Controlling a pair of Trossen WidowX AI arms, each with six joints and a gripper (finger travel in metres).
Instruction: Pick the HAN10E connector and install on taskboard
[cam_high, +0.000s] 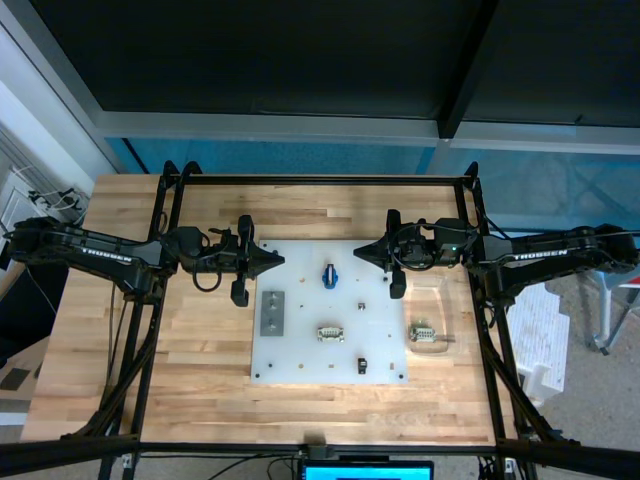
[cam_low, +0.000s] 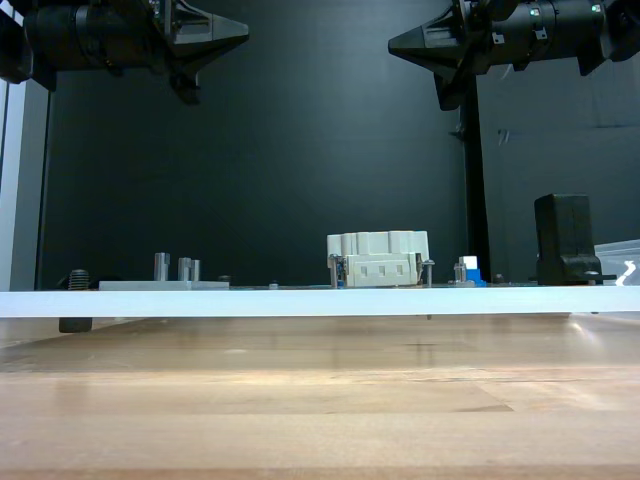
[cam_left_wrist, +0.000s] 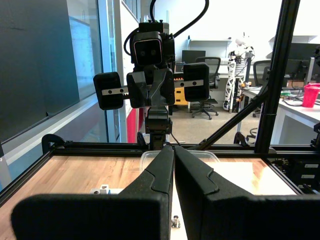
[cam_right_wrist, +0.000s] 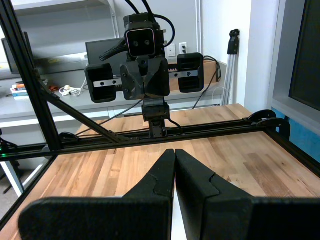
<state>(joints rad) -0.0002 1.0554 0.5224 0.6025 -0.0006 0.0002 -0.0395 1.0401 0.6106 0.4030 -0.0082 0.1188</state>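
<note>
Tray (cam_high: 432, 298): connector (cam_high: 422, 331); left gripper (cam_high: 278, 258), right gripper (cam_high: 360, 251) aloft

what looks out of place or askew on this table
Nothing stands out. The left gripper and right gripper hover shut over the taskboard; the HAN10E connector lies in the clear tray, a similar connector sits square on the board.

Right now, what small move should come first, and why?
Probably the right end effector should swing over the connector in the tray: it hangs shut above the taskboard's far edge, nearest it. The left end effector hangs shut opposite, farther off.
</note>
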